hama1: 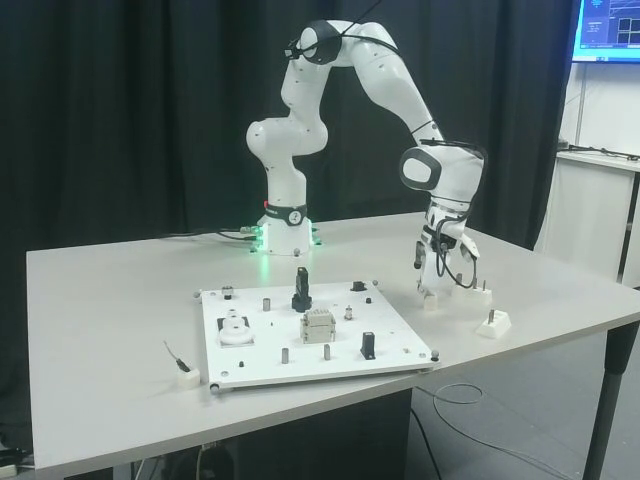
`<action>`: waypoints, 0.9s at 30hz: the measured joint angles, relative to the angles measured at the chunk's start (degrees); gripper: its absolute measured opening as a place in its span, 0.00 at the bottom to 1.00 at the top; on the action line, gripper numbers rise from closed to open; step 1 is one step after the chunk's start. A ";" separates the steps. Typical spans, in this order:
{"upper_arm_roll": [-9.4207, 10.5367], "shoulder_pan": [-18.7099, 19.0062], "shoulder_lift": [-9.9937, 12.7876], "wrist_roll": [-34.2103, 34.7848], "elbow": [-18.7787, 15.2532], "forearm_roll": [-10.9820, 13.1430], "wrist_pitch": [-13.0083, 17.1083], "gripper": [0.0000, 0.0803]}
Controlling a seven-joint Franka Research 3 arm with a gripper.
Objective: Pick Ethernet.
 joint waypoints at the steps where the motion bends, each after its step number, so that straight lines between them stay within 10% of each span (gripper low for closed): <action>1: 0.00 0.00 0.00 0.00 0.00 0.00 -0.03 0.24; 27: 0.67 0.10 -4.72 1.72 1.28 0.04 -8.81 0.13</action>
